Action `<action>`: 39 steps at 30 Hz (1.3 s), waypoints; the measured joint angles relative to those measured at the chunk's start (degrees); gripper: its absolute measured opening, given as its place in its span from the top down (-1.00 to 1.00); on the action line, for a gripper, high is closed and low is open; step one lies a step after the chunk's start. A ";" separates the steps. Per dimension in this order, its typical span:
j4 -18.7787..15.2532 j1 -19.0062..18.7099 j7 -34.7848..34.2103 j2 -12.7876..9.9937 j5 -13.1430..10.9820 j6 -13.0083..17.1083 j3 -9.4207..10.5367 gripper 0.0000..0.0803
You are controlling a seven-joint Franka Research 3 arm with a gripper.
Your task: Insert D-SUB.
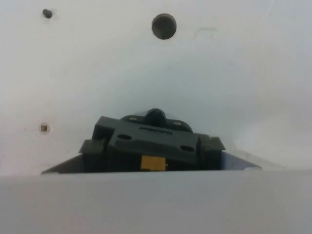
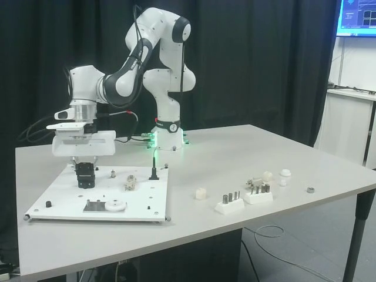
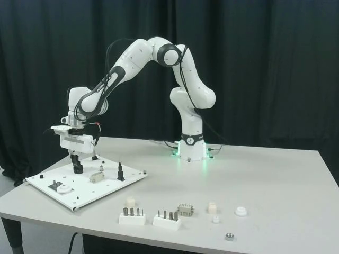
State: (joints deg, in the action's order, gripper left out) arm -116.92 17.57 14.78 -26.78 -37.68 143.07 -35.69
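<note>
A black D-SUB plug [image 1: 151, 141] sits between my fingers, and my gripper [image 1: 152, 152] is shut on it. In the room views the gripper [image 2: 85, 176] [image 3: 77, 164] points straight down over the far left part of the white board [image 2: 70, 202] [image 3: 90, 188]. The plug [image 2: 85, 175] hangs very low over the board; I cannot tell whether it touches. Under the plug the wrist view shows a dark opening, with the white board [image 1: 97, 73] around it. The plug hides what lies below it.
On the board stand a small grey connector part [image 2: 129, 185] [image 3: 96, 177], a black peg [image 2: 153, 171] [image 3: 120, 172], a white gear [image 2: 117, 205] and a grey block [image 2: 93, 204]. Two white peg holders [image 2: 229, 202] [image 2: 258, 192] and small loose parts lie on the table to the right.
</note>
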 joint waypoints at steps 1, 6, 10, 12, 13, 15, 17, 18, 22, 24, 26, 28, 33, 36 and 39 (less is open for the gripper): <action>-0.07 0.00 0.00 0.12 0.00 -0.07 -0.02 0.01; -0.26 0.00 0.00 0.58 0.04 -0.69 -0.22 0.01; -0.58 0.00 0.00 0.91 0.10 -1.23 -0.51 0.01; -0.81 0.00 0.00 1.08 0.10 -1.24 -0.63 0.01; -0.93 0.00 0.00 1.17 0.10 -1.24 -0.68 0.01; -1.11 0.00 -0.04 1.30 0.10 -1.24 -0.75 0.01; -1.23 0.00 -0.17 1.38 0.10 -1.24 -0.79 0.01; -1.26 0.00 -0.22 1.41 0.10 -1.24 -0.79 0.01; -1.30 0.00 -0.47 1.43 0.10 -1.20 -0.79 0.01; -1.30 -0.02 -0.50 1.43 0.07 -1.17 -0.79 0.01; -1.30 -0.04 -0.52 1.43 0.05 -1.13 -0.79 0.01; -1.30 -0.07 -0.58 1.43 0.03 -1.09 -0.77 0.01; -1.30 -0.09 -0.67 1.38 -0.02 -0.87 -0.67 0.01; -1.30 -0.10 -0.70 1.28 -0.05 -0.71 -0.62 0.01; -1.30 -0.10 -0.73 1.10 -0.07 -0.50 -0.61 0.01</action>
State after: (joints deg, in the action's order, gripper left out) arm -118.22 17.47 14.05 -25.68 -37.75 142.57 -36.30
